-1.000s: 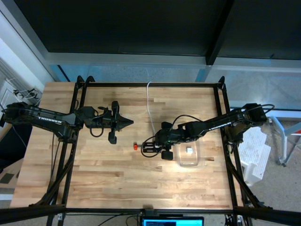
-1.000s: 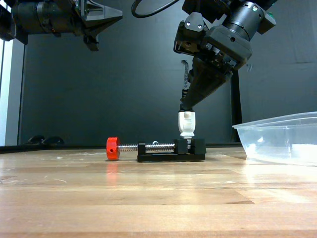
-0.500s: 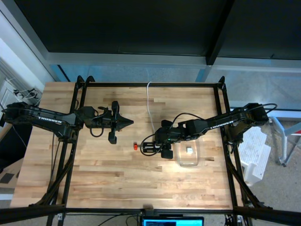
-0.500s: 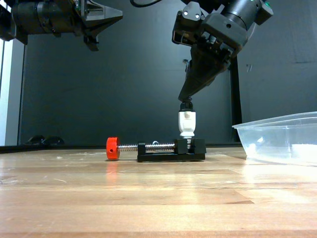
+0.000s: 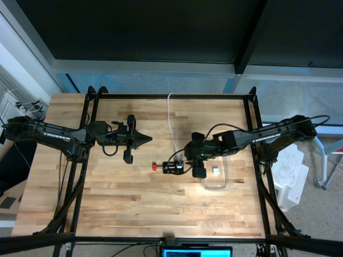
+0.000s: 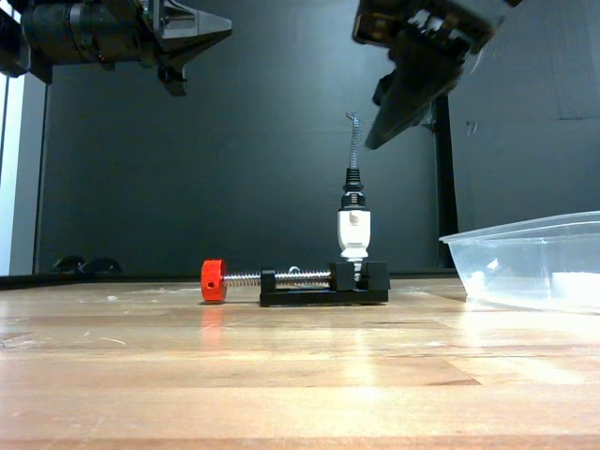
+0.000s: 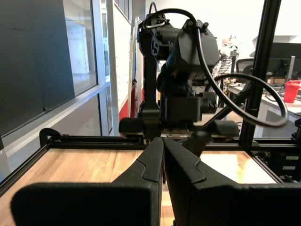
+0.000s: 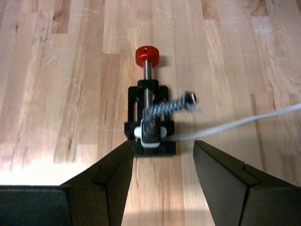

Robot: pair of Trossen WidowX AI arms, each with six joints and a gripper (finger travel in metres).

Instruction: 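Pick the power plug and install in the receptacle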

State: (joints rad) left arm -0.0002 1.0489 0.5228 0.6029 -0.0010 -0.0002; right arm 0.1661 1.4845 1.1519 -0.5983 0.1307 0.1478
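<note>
The white receptacle point(image 6: 353, 234) stands upright in the black clamp point(image 6: 323, 282) with its red knob point(image 6: 214, 280). The dark power plug point(image 6: 352, 199) sits on top of the receptacle, its coiled spring tail rising above it. In the right wrist view the plug point(image 8: 150, 130) shows inside the white receptacle point(image 8: 141, 133). My right gripper point(image 6: 380, 127) hangs above and to the right of the plug, open and holding nothing; its fingers point(image 8: 115, 169) straddle the clamp from a distance. My left gripper point(image 5: 149, 139) is parked high at the left, shut.
A clear tray point(image 5: 217, 183) holding a small white block point(image 5: 215, 171) lies just right of the clamp. A white cable point(image 5: 170, 120) runs from the clamp to the table's far edge. Black frame rails point(image 5: 171, 96) border the board.
My right gripper has let go of the plug, opened, and lifted up and to the right. The plug stays seated on the receptacle. The left arm has not moved.
</note>
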